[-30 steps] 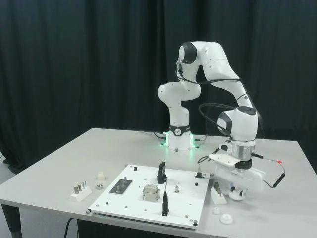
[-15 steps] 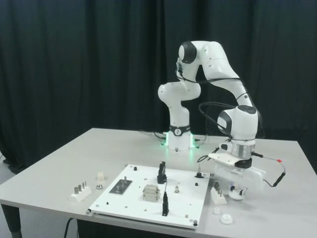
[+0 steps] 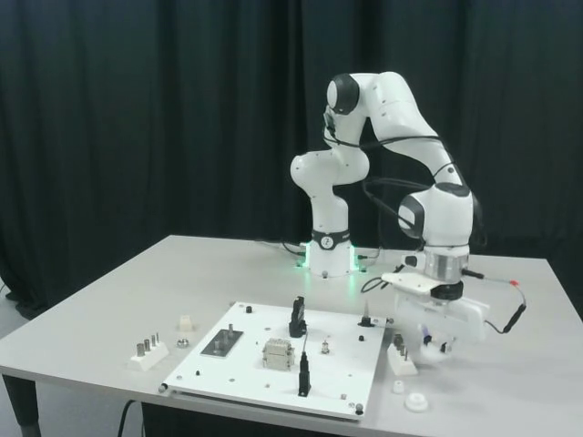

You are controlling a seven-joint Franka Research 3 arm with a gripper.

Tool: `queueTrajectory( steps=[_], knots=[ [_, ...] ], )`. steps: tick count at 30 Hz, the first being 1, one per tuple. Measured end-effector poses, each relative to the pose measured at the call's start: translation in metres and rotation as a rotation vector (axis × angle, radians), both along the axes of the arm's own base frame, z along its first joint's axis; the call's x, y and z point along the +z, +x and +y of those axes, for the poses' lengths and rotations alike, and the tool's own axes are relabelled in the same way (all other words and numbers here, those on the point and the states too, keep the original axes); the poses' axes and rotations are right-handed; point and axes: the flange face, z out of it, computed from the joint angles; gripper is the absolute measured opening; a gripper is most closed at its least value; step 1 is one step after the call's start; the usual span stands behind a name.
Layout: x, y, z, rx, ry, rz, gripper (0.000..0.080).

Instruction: Insert large gear.

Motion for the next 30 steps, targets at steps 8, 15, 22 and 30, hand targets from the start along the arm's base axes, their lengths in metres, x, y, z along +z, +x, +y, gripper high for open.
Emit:
queueTrajectory(
  steps=[8,15,22,30],
  knots=[
    [0.043,0.01,-0.006,0.022,-0.021,0.007,0.033],
    [0.083,0.021,-0.02,0.044,-0.051,0.019,0.033],
    [0.116,0.03,-0.04,0.081,-0.082,0.047,0.033],
    [0.141,0.041,-0.071,0.148,-0.111,0.073,0.033]
  ],
)
